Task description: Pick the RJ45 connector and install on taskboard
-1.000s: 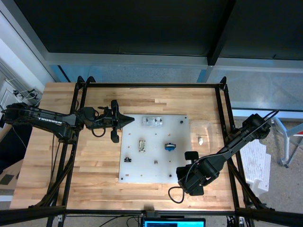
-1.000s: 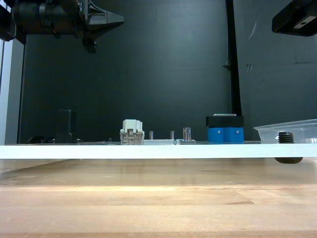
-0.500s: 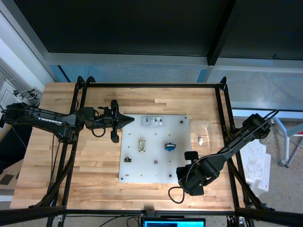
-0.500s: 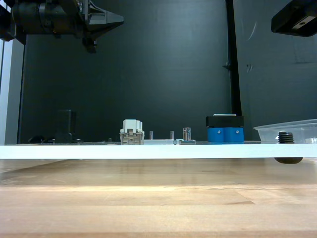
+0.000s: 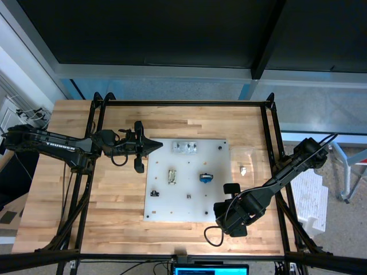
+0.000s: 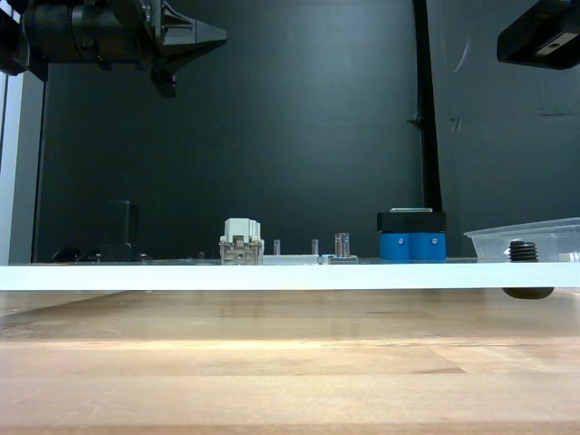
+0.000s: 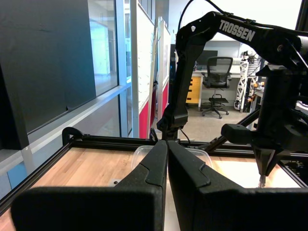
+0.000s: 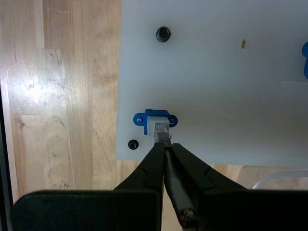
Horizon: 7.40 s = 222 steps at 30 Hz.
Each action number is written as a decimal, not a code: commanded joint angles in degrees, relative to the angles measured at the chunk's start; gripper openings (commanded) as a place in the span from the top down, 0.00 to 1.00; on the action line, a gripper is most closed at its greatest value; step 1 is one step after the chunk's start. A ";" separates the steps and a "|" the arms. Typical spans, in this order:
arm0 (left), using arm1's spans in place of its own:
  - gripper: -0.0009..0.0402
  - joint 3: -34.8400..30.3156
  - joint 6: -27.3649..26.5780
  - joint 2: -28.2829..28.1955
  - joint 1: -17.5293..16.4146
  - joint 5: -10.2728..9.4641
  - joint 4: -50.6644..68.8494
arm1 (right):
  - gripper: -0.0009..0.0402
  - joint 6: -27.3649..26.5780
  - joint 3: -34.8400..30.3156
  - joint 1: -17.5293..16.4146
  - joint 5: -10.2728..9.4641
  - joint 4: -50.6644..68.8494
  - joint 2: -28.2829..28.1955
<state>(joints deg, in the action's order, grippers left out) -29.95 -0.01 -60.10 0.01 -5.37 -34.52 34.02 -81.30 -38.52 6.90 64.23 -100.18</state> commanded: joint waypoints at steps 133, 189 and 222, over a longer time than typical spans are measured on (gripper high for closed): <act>0.98 0.00 0.00 0.00 0.00 0.00 0.00 | 0.98 -36.00 31.58 41.44 -7.15 -58.49 40.96; 0.98 0.00 0.00 0.00 -0.02 0.00 0.00 | 0.98 -31.45 46.53 42.29 -9.99 -88.98 41.33; 0.98 0.00 0.00 -0.02 -0.02 0.00 0.00 | 0.98 -31.43 46.56 42.29 -9.97 -88.96 41.33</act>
<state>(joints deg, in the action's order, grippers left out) -29.93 -0.01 -60.10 0.01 -5.37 -34.50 2.59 -34.70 3.77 -3.07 -24.73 -58.83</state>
